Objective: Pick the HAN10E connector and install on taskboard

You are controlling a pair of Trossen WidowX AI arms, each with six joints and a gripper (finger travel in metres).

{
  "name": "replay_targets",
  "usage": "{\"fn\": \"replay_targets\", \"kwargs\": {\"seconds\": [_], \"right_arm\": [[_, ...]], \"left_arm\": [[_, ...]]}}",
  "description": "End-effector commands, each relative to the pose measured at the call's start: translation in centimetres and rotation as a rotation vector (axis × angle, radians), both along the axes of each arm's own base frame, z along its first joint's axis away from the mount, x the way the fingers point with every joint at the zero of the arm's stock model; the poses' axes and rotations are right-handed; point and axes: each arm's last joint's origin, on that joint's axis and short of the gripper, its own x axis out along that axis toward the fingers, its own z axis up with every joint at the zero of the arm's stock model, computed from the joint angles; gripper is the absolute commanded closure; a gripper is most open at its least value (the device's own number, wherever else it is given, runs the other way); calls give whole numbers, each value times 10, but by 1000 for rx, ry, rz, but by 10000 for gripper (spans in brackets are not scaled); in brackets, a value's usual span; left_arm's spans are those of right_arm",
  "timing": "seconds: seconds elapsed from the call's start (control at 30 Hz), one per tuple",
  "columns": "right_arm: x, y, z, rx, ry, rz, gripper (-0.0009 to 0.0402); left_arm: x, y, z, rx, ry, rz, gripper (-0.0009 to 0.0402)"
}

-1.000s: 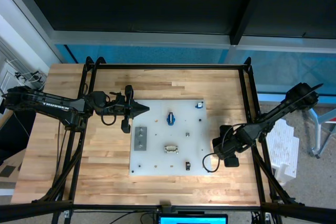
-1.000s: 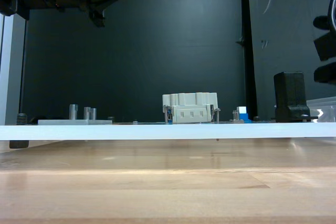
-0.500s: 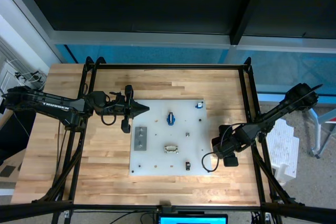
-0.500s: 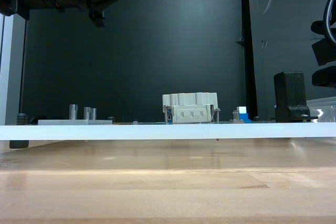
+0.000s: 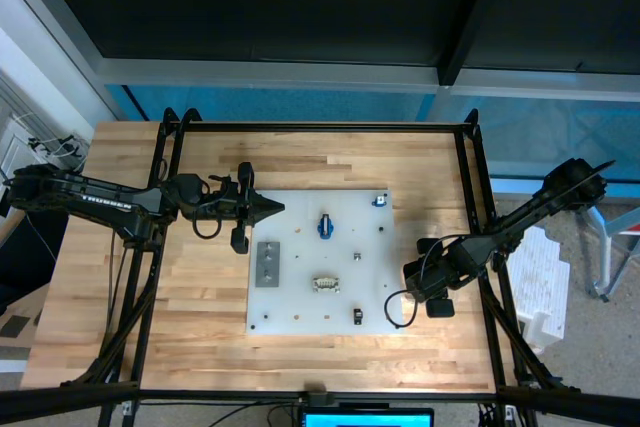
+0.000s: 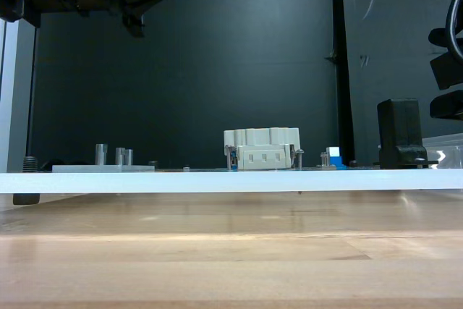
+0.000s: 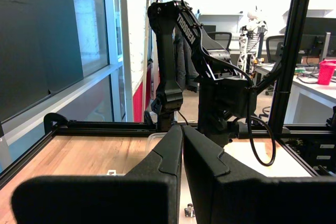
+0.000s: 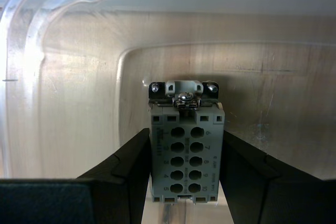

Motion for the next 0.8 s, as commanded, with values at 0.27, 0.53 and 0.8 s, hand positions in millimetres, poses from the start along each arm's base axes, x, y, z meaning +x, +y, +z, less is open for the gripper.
{"fn": "replay_targets", "kwargs": {"seconds": [0.27, 0.53, 0.8], "right_arm": [[0, 1, 16, 23, 10, 3, 370], [-2, 0, 48, 23, 7, 2, 375], [-5, -3, 73, 21, -1, 2, 375]], "left_arm": [[0, 0, 0, 0, 0, 0, 392], [0, 0, 0, 0, 0, 0, 392], [0, 0, 0, 0, 0, 0, 392]]}}
